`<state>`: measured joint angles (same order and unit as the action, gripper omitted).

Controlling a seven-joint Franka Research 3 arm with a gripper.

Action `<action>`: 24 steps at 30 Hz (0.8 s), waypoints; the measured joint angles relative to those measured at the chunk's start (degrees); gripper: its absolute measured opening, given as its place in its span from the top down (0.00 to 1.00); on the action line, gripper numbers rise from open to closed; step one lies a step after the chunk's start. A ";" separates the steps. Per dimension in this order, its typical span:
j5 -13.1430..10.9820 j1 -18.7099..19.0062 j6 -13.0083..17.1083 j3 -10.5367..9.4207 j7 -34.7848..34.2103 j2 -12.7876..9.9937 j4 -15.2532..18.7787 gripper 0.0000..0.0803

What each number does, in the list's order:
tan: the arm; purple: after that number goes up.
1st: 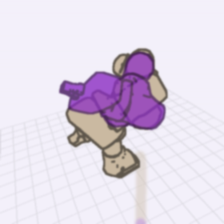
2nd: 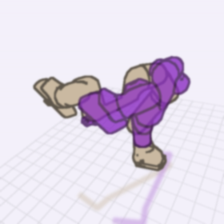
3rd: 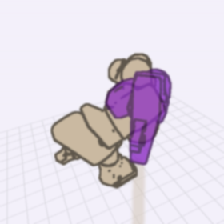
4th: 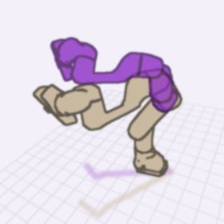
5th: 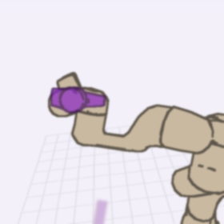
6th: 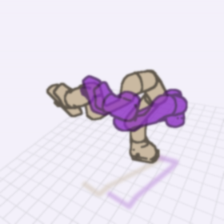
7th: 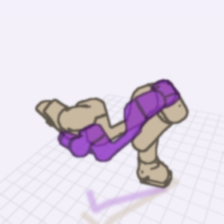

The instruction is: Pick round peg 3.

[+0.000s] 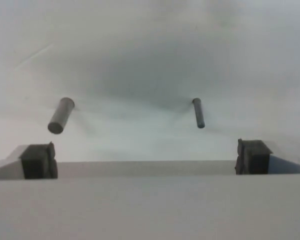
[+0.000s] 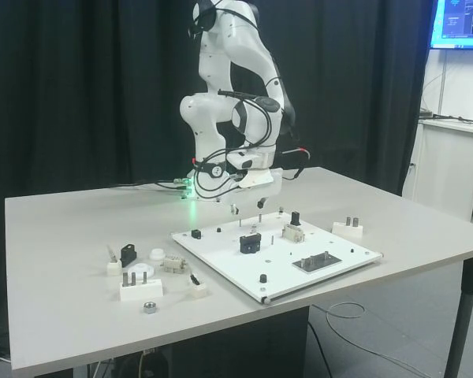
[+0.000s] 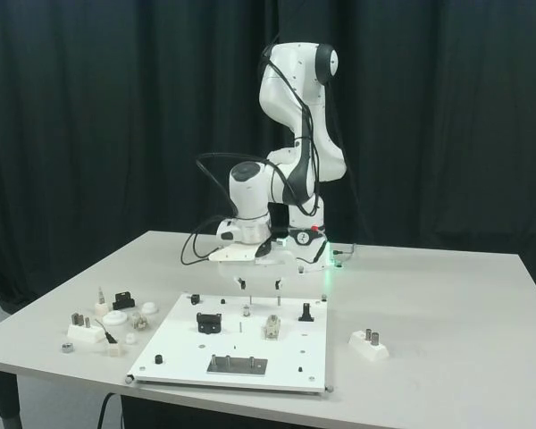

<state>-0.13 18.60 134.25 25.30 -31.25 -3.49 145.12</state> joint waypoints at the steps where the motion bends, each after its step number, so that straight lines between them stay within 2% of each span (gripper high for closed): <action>1: 0.04 -0.01 0.01 0.01 0.00 0.19 -0.03 0.00; 15: 1.06 -0.11 0.02 0.15 -0.09 3.33 -0.84 0.00; 24: 3.18 -0.12 -0.04 0.16 -0.74 6.09 -1.27 0.00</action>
<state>3.05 18.48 134.21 25.46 -31.99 2.60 143.85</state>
